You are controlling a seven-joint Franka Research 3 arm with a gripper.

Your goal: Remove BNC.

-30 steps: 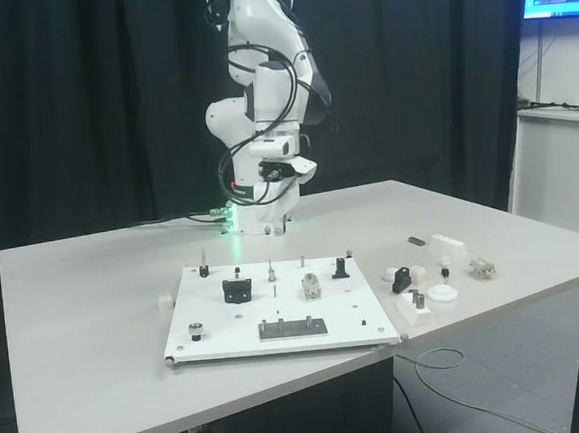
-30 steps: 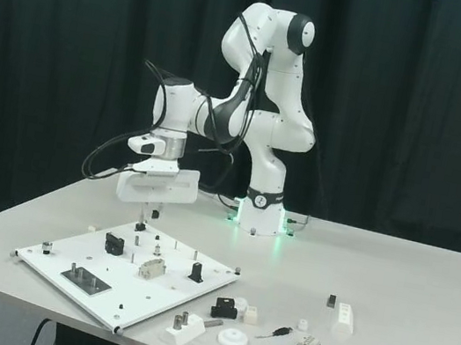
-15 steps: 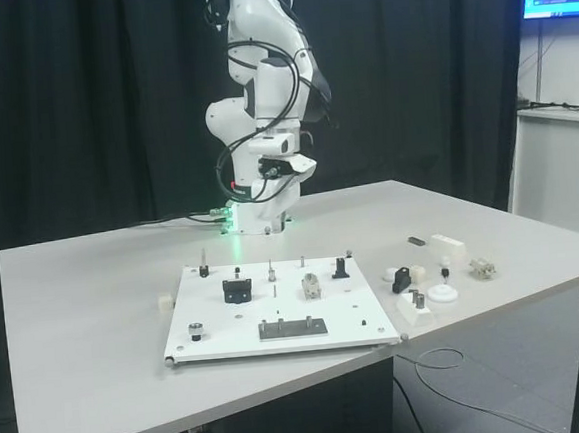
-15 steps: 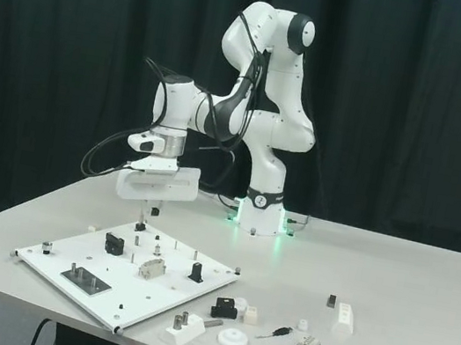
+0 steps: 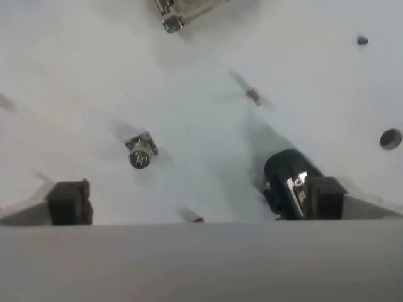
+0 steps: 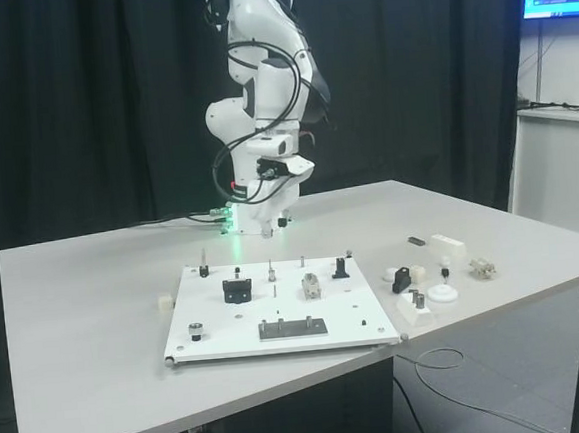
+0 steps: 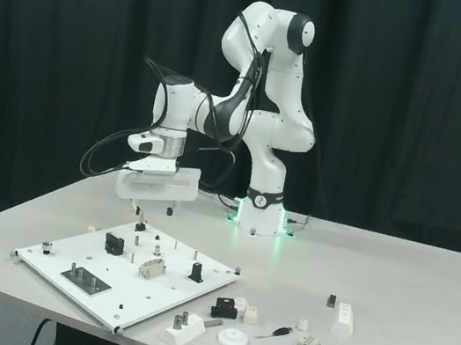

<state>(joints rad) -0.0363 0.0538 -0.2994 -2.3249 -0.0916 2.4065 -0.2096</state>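
White and jointed, the Franka arm (image 7: 261,98) rises from its base at the far side of the grey table (image 6: 85,293), folds over at the elbow and reaches forward with the wrist turned straight down. The gripper (image 7: 152,209) hangs in the air above the far edge of the flat white assembly board (image 6: 218,327), touching nothing. Its 2 black fingertips (image 5: 68,202) stand wide apart, with only air between them.

In the wrist view the small metal BNC connector with a square flange (image 5: 141,151) sits seated on the board, beneath the gap between the fingers and nearer to one of them. A black rounded block with a metal clip (image 5: 286,185) stands just beside the other fingertip.

From the first room view, the board also carries a black square fixture (image 6: 237,290), a grey metal plate with upright pins (image 6: 291,327) near the front edge, and a small metal housing (image 6: 310,287). Loose white and black parts (image 6: 425,276) lie on the table beside the board, well apart from the gripper.
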